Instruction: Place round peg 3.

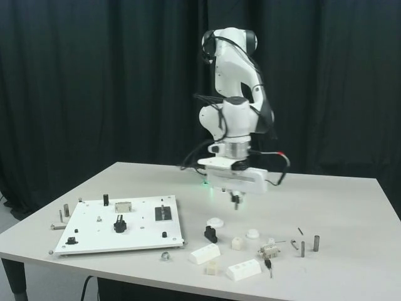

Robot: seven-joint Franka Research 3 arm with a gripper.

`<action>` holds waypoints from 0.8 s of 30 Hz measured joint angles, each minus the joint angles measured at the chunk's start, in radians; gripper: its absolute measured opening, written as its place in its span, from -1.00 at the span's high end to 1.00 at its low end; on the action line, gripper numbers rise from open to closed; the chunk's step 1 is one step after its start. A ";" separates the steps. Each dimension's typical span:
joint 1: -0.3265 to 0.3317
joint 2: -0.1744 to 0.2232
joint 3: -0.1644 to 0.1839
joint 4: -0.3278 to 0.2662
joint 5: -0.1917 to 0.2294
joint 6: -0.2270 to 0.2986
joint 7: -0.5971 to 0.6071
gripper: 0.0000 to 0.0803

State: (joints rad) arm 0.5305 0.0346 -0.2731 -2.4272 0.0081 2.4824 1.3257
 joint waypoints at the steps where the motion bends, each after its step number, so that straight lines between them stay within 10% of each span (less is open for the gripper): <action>1: 0.007 0.004 0.011 0.003 0.000 0.000 0.020 0.72; 24: 0.059 0.155 0.195 0.107 -0.039 0.031 0.211 0.72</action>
